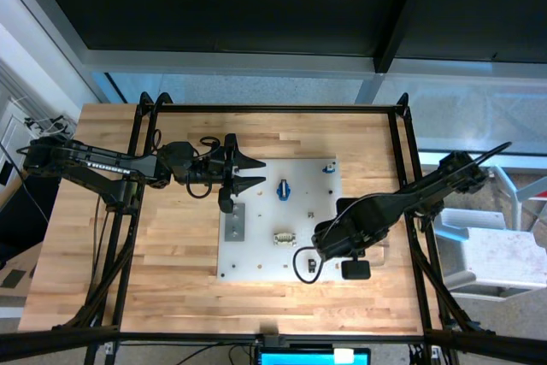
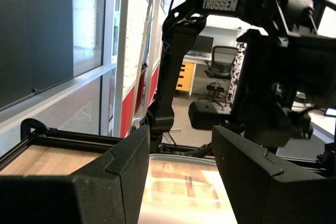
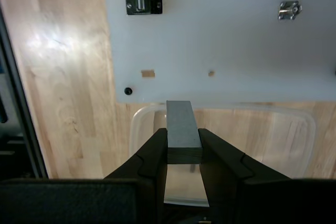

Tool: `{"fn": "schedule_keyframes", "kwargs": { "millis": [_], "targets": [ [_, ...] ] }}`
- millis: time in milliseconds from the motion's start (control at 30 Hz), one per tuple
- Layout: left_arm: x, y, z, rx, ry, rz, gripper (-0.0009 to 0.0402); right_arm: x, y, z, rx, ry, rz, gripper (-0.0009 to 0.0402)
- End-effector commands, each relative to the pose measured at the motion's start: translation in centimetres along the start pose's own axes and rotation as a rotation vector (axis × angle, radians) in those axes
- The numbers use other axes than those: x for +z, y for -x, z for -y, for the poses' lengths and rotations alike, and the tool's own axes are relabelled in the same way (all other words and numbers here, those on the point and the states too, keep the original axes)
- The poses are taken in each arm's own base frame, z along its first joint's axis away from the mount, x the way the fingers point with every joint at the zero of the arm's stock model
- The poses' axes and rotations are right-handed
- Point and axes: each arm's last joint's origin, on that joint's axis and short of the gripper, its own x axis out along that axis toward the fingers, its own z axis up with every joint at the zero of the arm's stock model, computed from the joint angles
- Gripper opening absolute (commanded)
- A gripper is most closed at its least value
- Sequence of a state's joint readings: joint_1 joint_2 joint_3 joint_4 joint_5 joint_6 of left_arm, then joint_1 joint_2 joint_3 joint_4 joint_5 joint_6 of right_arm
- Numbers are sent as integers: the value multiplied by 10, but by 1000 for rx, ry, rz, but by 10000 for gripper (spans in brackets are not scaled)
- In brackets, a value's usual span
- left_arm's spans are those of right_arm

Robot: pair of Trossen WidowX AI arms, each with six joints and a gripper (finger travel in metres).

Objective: Pick the 16mm bar and place in it's hole on the taskboard

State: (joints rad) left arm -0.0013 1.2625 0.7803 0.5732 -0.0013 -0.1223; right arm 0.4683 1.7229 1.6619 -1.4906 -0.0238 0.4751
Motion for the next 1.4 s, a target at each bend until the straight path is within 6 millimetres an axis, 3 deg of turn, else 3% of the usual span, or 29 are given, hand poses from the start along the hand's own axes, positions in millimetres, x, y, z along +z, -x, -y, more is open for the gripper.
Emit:
{"fn": "schedule_keyframes", "kwargs": {
  "millis": [33,733,1400],
  "targets": [
    [0,0,0,0,0,1,161,5,-10,-4,-9,-10,-29,0],
    [0,0,0,0,0,0,161,23,-61,-33,-31,-26,-97,0],
    [0,0,0,0,0,0,162,14,-96,-36,-18,-31,-87,0]
  ]
}}
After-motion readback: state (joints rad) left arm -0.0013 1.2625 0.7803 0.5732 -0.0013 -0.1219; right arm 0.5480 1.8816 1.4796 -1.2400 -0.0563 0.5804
